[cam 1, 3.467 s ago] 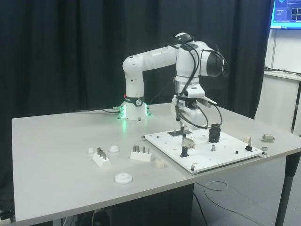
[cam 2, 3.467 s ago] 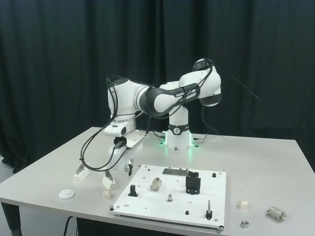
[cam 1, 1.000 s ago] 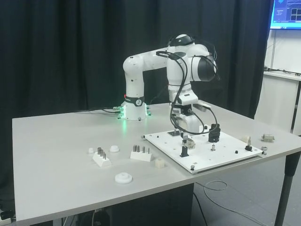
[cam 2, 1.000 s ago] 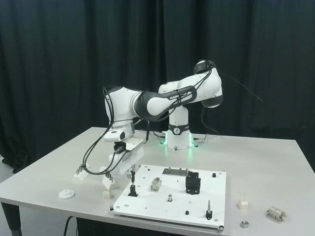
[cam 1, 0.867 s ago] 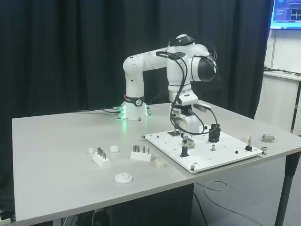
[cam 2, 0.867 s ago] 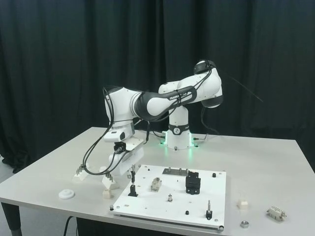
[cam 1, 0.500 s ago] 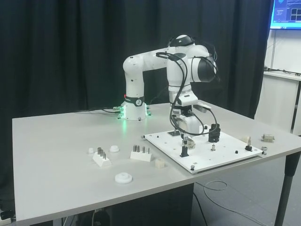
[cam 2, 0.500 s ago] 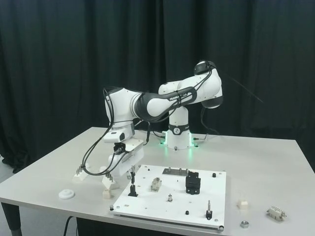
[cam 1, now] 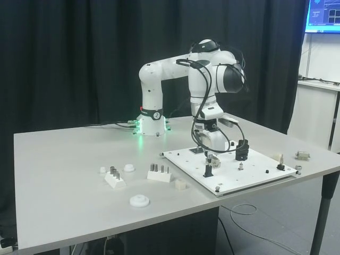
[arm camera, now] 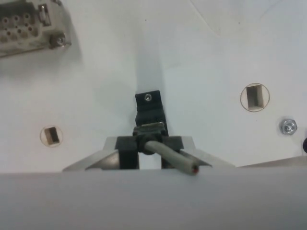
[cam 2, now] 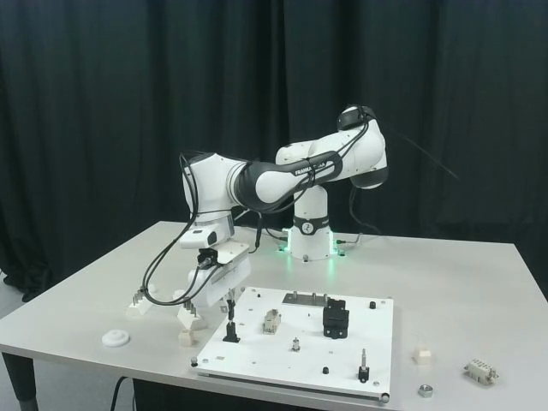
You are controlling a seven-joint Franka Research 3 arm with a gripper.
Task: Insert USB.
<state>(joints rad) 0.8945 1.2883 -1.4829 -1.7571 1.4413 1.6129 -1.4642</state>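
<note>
We are looking at the white arm (cam 1: pixel 204 74) bending down over the white board (cam 1: pixel 228 170) that is lying on the grey counter (cam 1: pixel 69 154). The claw (arm camera: pixel 149 154) is standing low over the near left part of the board, as the second room view is showing (cam 2: pixel 228 301).

In the wrist view, the two black fingers (arm camera: pixel 127 152) are closing on the USB plug (arm camera: pixel 149 130) from both sides, so the claw is almost closed and is holding the plug. A short grey cable (arm camera: pixel 170 159) is coming out of the plug toward the camera. The front end of the plug is touching the black socket (arm camera: pixel 149 108), which is fixed to the board with one screw. We cannot tell how deep the plug is sitting inside the socket.

On the board we are also seeing a grey connector (arm camera: pixel 29 26) with many pin holes, two rectangular slots (arm camera: pixel 254 96), and a small nut (arm camera: pixel 288 126) near the edge. In the second room view a black block (cam 2: pixel 336 321) is standing near the middle of the board, well apart from the claw.

Beside the board, on the counter, two white holders (cam 1: pixel 113 178) with grey pins are resting, and a white gear (cam 1: pixel 139 201) is lying nearer to the counter's front edge. Green light is glowing at the base (cam 1: pixel 150 125) of the arm.
</note>
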